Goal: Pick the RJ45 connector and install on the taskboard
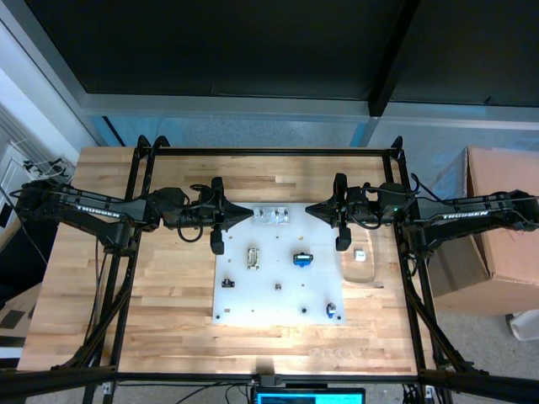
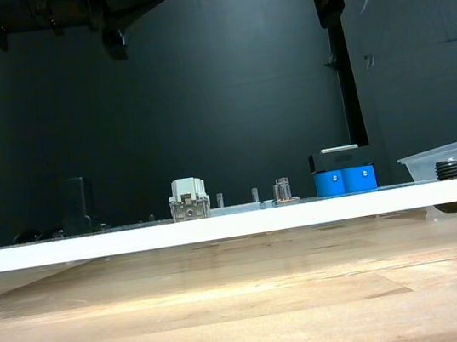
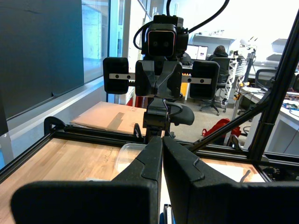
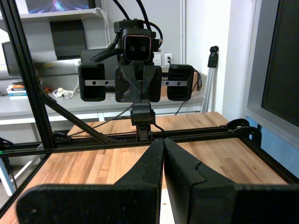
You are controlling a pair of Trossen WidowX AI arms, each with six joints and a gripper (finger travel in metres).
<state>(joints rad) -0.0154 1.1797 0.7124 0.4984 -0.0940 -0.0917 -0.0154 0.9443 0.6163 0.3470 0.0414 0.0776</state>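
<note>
White taskboard (image 1: 278,282) as reference; left gripper (image 1: 247,215) high over its far left corner, fingers pressed together, empty; right gripper (image 1: 312,209) high over far right corner, same; RJ45 connector's place cannot be told.

The left gripper (image 3: 162,138), matt black plastic with its fingers pressed together, hangs over the edge of a smooth white board (image 1: 253,311). Below and just beside the right gripper (image 4: 163,141), of the same dull plastic and likewise closed, are the glossy clear tray (image 1: 364,274) and the pale wooden table (image 1: 126,311) with its soft sheen.
</note>
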